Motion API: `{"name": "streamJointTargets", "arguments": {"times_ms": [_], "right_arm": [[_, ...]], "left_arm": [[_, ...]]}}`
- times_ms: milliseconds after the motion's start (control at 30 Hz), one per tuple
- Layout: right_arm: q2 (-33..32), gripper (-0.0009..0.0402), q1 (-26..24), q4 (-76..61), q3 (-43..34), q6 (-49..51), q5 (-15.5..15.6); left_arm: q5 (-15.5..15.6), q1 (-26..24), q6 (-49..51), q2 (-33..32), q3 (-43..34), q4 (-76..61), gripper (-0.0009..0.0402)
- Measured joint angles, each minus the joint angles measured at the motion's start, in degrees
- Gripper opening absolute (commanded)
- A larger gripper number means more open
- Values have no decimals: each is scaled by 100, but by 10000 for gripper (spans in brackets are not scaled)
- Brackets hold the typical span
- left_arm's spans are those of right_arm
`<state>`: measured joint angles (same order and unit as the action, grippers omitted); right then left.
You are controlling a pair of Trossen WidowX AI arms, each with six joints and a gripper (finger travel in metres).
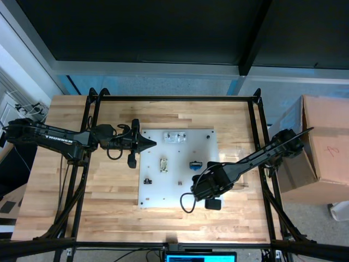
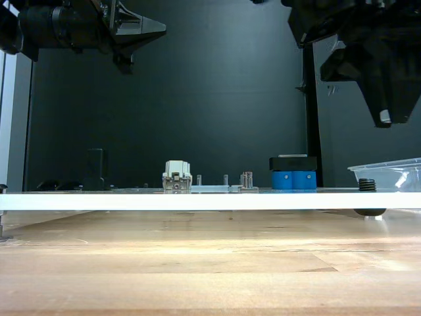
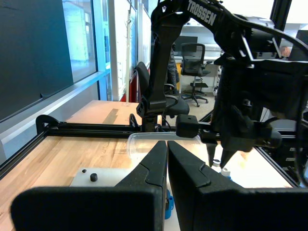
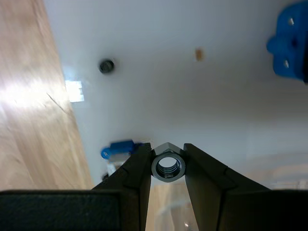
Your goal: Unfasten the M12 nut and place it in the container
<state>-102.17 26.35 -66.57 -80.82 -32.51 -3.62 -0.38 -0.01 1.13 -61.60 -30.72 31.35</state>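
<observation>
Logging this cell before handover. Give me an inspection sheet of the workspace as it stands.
Surface: wooden table carrying a white board.
Job's things: silver nut held in the right gripper, clear of its bare stud; clear container behind the stud.
Clutter: blue block and white connector on the board.
Grippers: left gripper shut, raised over the board's left side; right gripper shut on the nut, raised over the near right edge.
Cables: black cable loop at the right arm.
Surroundings: cardboard box right of the table.
</observation>
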Motion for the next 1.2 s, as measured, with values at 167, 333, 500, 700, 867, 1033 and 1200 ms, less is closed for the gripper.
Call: {"name": "streamJointTargets", "arguments": {"times_ms": [167,333,500,700,867,1033,1200], "right_arm": [[345,12,0,83,393,-247,2],[706,12,0,247,901,-625,7],[1064,12,0,525,1427,-925,17],[1408,12,2,761,1904,-1093,15],[1657,12,17,898,2227,-1320,15],[1853,12,79,1032,2540,-1438,15],[2046,12,210,1154,2826,-1628,17]], "left_arm": [[0,0,0,2,2,0,0],[0,0,0,0,2,0,0],[0,0,0,2,0,0,0],[0,0,2,2,0,0,0],[0,0,0,0,0,0,0],[0,0,0,0,0,0,0],[0,0,0,2,2,0,0]]}}
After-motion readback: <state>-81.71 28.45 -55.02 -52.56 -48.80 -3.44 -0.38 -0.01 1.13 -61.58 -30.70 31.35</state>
